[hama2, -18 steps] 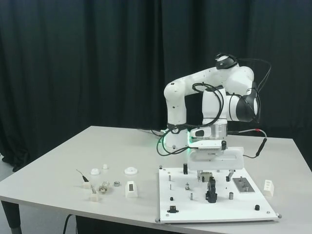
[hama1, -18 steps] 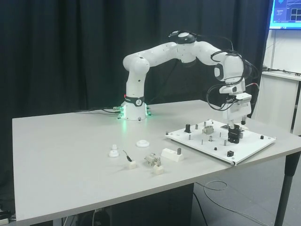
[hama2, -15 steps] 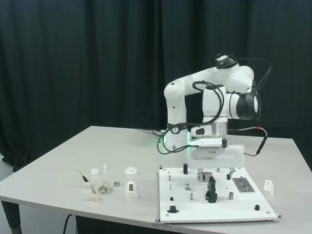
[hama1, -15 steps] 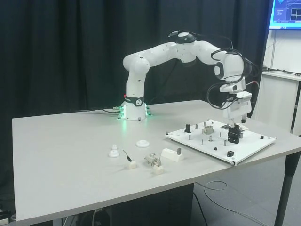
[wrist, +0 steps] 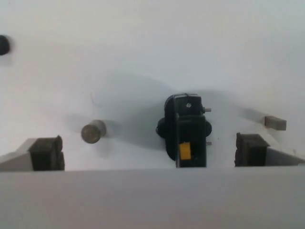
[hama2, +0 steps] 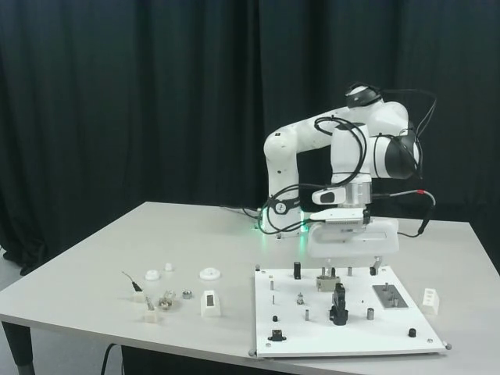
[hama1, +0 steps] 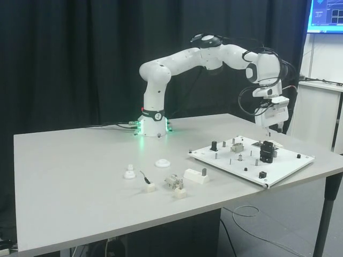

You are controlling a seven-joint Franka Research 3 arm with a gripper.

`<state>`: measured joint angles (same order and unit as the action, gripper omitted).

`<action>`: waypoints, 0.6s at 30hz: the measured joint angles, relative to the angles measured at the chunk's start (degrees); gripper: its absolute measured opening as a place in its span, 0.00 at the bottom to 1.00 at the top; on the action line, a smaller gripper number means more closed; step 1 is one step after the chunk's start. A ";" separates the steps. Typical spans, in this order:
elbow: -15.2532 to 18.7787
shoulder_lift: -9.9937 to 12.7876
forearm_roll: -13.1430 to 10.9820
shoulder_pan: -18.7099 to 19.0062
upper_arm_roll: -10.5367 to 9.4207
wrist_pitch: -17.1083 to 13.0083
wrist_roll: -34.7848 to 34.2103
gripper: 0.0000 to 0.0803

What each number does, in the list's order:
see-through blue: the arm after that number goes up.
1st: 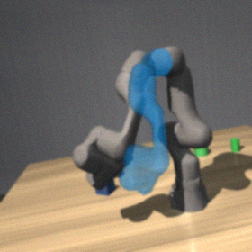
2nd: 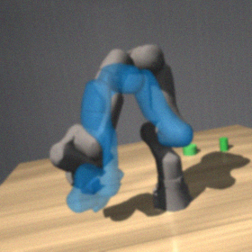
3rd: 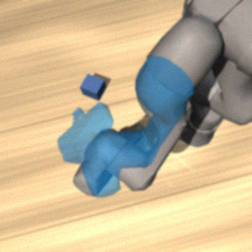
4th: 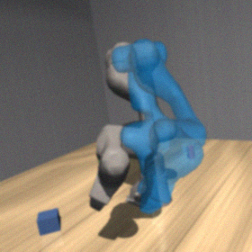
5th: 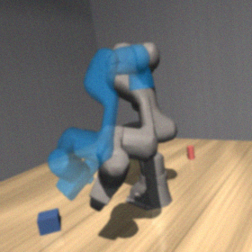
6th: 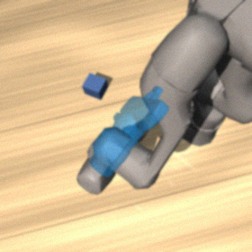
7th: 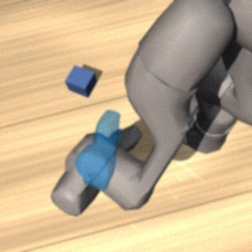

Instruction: Pick waterproof.

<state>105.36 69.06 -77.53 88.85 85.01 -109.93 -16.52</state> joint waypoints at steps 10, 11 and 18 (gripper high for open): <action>-0.34 -0.01 1.73 1.38 1.80 1.66 -0.97 1.00; -0.35 -0.01 1.85 1.49 1.92 1.70 -1.03 1.00; -0.36 -0.01 3.21 2.10 3.02 2.35 -1.26 1.00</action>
<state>105.01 69.05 -74.32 90.96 88.03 -107.58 -17.78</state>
